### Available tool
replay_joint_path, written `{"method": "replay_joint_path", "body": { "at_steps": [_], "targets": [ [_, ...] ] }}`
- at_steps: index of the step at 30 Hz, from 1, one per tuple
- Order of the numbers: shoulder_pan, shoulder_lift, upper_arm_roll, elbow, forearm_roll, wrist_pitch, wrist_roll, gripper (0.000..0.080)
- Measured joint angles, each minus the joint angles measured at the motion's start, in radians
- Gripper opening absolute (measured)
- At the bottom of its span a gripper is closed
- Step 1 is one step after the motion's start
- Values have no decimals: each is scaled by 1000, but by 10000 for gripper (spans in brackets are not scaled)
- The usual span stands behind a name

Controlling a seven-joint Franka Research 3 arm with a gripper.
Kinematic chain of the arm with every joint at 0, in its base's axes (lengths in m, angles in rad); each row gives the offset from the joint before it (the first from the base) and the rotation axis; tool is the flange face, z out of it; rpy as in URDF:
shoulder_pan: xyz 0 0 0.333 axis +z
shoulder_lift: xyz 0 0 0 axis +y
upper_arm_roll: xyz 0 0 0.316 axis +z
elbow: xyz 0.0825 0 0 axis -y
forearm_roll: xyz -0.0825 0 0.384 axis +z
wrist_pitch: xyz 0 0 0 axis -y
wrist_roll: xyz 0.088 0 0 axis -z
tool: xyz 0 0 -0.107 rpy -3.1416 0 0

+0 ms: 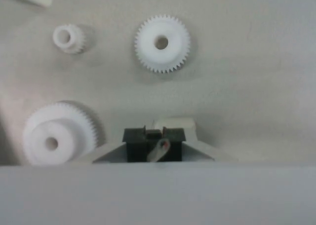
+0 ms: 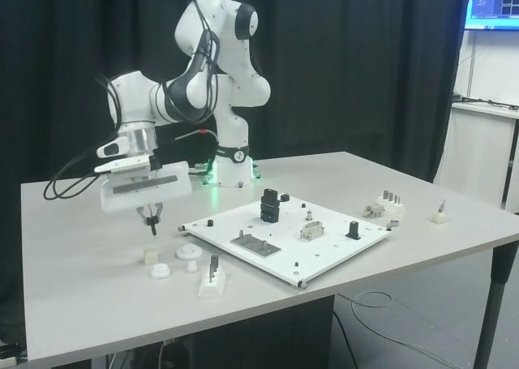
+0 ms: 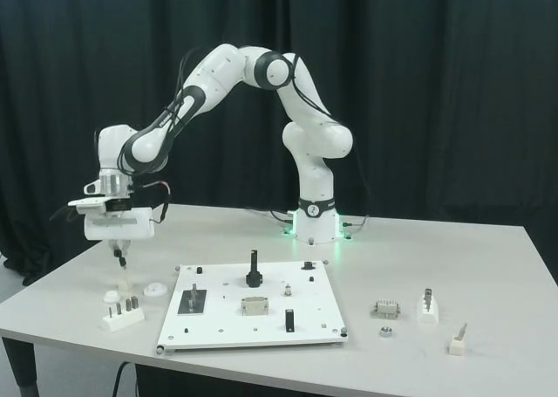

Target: Insert USB.

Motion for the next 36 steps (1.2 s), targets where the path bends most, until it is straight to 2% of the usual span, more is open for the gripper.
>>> {"method": "replay_joint_path", "body": {
  "at_steps": [15, 36],
  "targets": [
    [7, -42, 0, -3, -46, -12, 26, 65],
    [24, -65, 1, -3, -48, -13, 32, 65]
  ]
}}
